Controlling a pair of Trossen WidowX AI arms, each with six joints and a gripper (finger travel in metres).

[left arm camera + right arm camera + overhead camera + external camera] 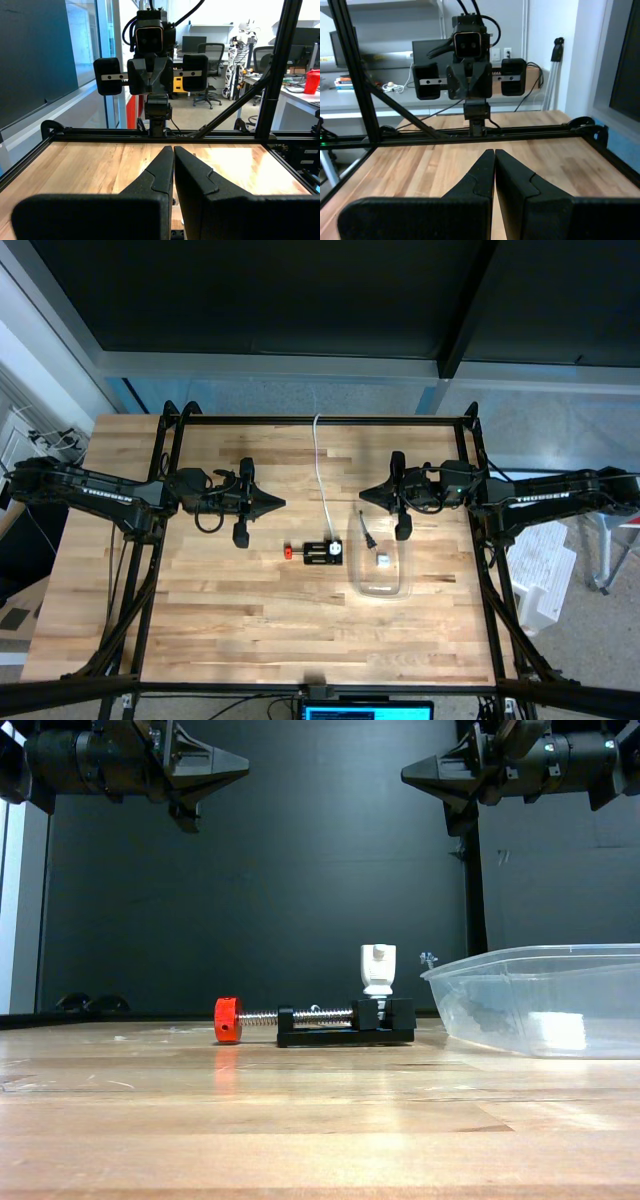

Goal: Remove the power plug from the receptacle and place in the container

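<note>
The power plug [367, 530], small and black with a thin cord stub, lies within the far left end of the clear container [409, 570], apart from the receptacle. The white receptacle [336, 547] stands upright in a black mini vise [318, 553], also seen in the low view as receptacle [378, 966] beside the container [540, 956]. My left gripper [283, 504] hovers high over the table, left of the vise, shut and empty. My right gripper [361, 495] hovers above the container's far end, shut and empty. Both fingertip pairs meet in the wrist views [173, 150] [494, 151].
A long white cable [321, 465] runs from the table's far edge to the receptacle. The vise has a red knob [227, 1020] on its left. A small white-grey block [384, 560] lies inside the container. A black frame [320, 421] borders the table.
</note>
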